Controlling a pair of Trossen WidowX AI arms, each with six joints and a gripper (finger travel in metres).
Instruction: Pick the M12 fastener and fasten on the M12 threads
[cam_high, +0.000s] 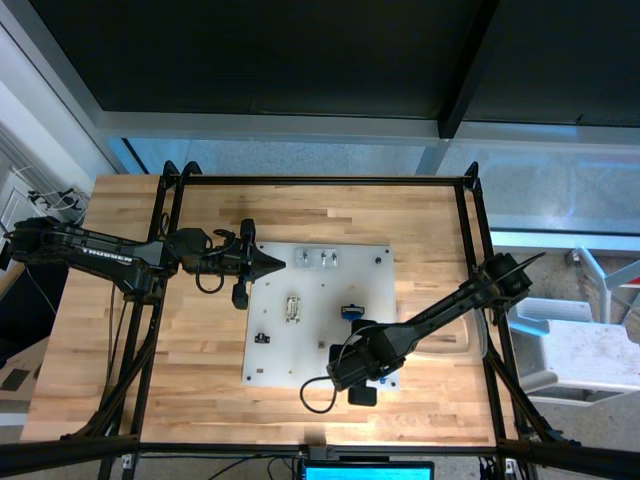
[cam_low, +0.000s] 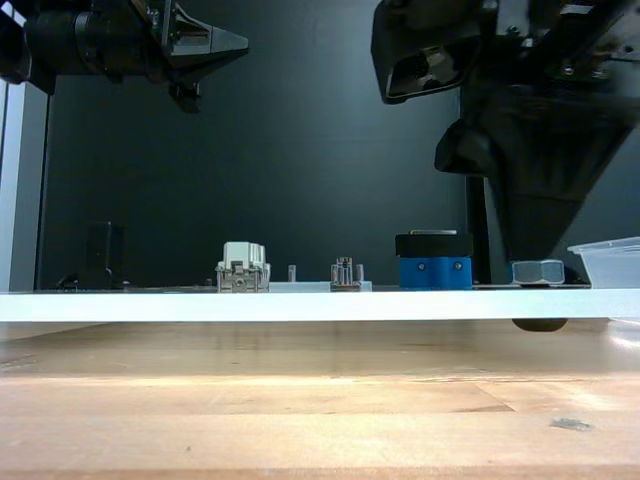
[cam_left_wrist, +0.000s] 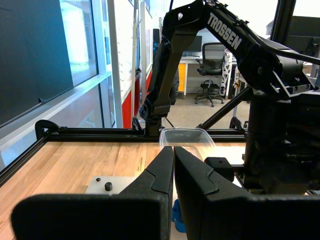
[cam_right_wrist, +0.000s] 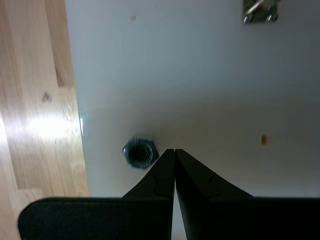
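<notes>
The small silver M12 nut (cam_right_wrist: 140, 152) sits flat on the white board (cam_right_wrist: 200, 75), close to the board's edge. My right gripper (cam_right_wrist: 174, 150) is shut with nothing between its fingers, and its tips stand just beside the nut. In the low view the nut (cam_low: 538, 272) rests at board level directly under the right gripper's tip (cam_low: 530, 256). No ribs of the M12 threads show beneath it, so I cannot tell whether it is on its stud. My left gripper (cam_left_wrist: 173, 149) hangs shut and empty high over the board's far left (cam_high: 278, 264).
A blue-and-silver piece (cam_low: 434, 262) stands mid-board just left of the right gripper. A clear container (cam_low: 610, 256) lies off the board's right edge (cam_high: 472, 338). A white connector (cam_low: 243, 270) and small silver posts (cam_low: 345, 272) stand further left. Black frame rails border the table.
</notes>
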